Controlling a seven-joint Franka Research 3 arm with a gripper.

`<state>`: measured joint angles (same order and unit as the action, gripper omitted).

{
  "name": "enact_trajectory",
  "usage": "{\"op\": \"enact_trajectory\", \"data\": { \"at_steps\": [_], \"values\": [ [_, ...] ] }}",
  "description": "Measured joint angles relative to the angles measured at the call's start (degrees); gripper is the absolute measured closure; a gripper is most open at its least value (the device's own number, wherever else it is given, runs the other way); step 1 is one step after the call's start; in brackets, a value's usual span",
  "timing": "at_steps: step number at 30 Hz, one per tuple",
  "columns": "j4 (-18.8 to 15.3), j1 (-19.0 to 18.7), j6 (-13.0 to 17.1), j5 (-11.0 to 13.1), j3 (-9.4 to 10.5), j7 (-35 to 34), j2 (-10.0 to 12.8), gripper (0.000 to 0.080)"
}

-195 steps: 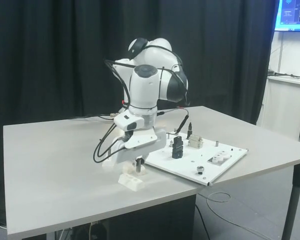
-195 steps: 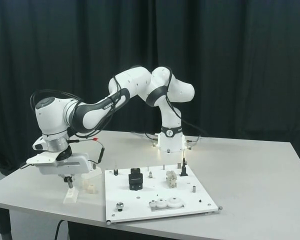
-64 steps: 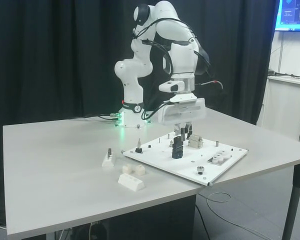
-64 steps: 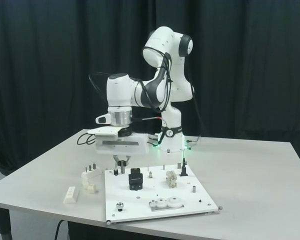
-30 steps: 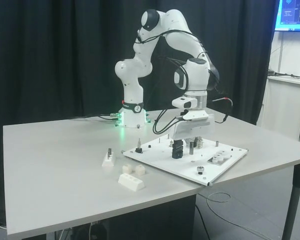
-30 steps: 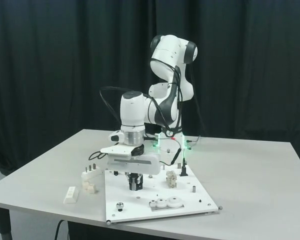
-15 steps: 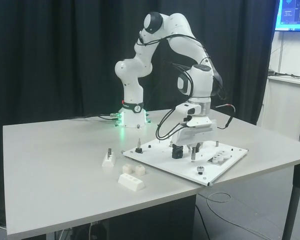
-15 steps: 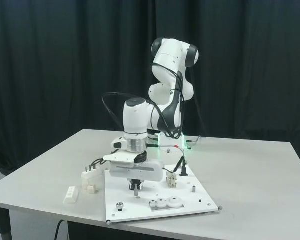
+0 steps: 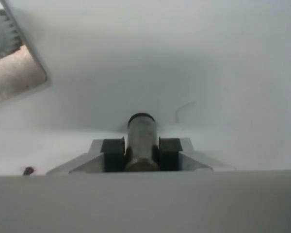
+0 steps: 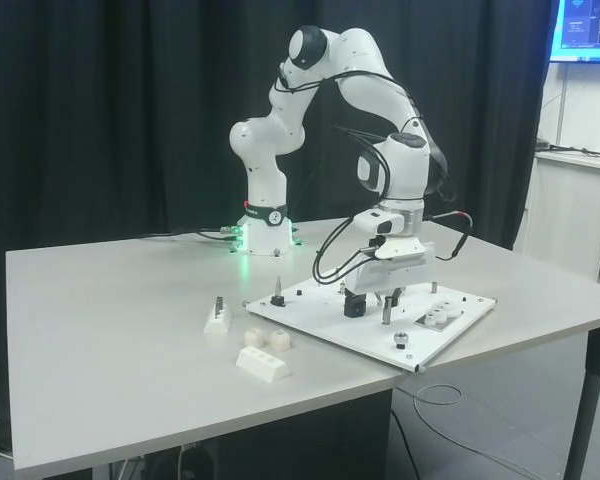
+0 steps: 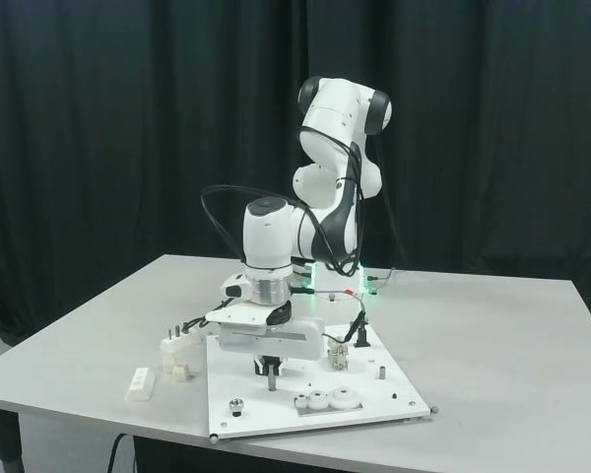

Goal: Insert round peg 4.

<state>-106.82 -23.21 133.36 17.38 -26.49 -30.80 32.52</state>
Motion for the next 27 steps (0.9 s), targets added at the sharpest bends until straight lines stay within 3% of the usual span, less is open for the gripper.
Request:
{"op": "enact_trajectory", "data": {
  "at_steps": [27],
  "values": [
    [1.2, 0.7, -1.0, 0.0, 0.61, -0.7, 1.1, 0.0659]
  ]
}}
